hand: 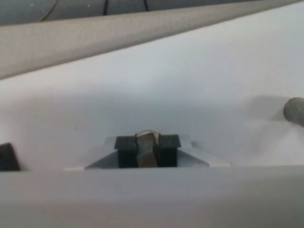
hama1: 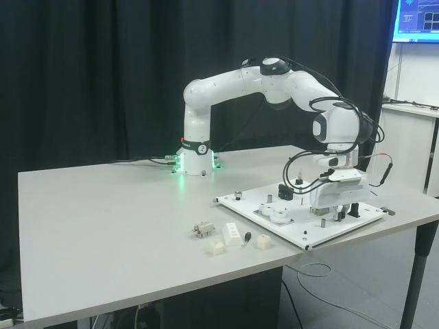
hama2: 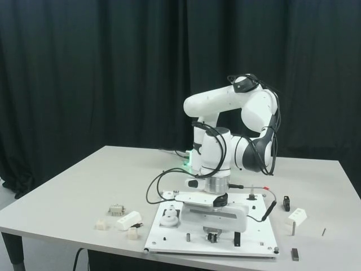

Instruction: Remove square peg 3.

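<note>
Wrist view: at lower centre the gripper (hand: 147, 149) has its black fingers (hand: 124, 151) clenched on the square peg (hand: 147, 153), just over the white board (hand: 190, 95).

First room view: the white arm (hama1: 274, 79) bends down at centre right; its gripper (hama1: 328, 214) sits low over the board (hama1: 302, 236) on the grey worktop (hama1: 103, 219).

Second room view: the gripper (hama2: 213, 237) is at lower centre, down on the board (hama2: 256, 243); the peg is too small to tell there.

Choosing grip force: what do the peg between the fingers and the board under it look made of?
Square peg: probably metal, judging by its dull sheen and chamfered edges. Board: smooth matte white, plastic or painted metal; the look leaves it open. Black pads of the end effector: likely plastic or rubber.
</note>
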`<action>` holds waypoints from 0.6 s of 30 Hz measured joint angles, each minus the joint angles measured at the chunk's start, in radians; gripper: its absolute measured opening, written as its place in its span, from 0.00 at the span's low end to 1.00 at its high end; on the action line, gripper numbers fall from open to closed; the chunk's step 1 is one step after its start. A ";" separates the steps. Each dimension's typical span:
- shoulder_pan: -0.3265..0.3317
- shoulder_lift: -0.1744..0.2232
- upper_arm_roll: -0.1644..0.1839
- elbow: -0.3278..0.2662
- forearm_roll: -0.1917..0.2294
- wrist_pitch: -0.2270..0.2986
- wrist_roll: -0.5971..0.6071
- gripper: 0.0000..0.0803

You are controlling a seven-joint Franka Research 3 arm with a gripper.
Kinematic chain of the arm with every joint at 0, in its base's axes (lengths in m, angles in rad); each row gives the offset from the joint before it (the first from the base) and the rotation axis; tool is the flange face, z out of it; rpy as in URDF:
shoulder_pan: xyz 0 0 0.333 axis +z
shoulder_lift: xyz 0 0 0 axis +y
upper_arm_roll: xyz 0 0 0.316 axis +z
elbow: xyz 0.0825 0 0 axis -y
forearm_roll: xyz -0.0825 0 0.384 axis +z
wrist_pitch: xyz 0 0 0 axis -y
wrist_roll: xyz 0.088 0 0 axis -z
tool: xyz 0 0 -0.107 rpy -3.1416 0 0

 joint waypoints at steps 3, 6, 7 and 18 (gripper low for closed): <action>0.000 0.000 0.000 0.000 0.000 0.000 -0.022 0.11; 0.000 0.000 0.000 0.000 0.000 0.000 -0.046 0.11; 0.000 0.000 0.000 0.000 0.000 0.000 -0.056 0.11; -0.001 0.000 0.001 0.001 0.000 0.000 -0.151 0.11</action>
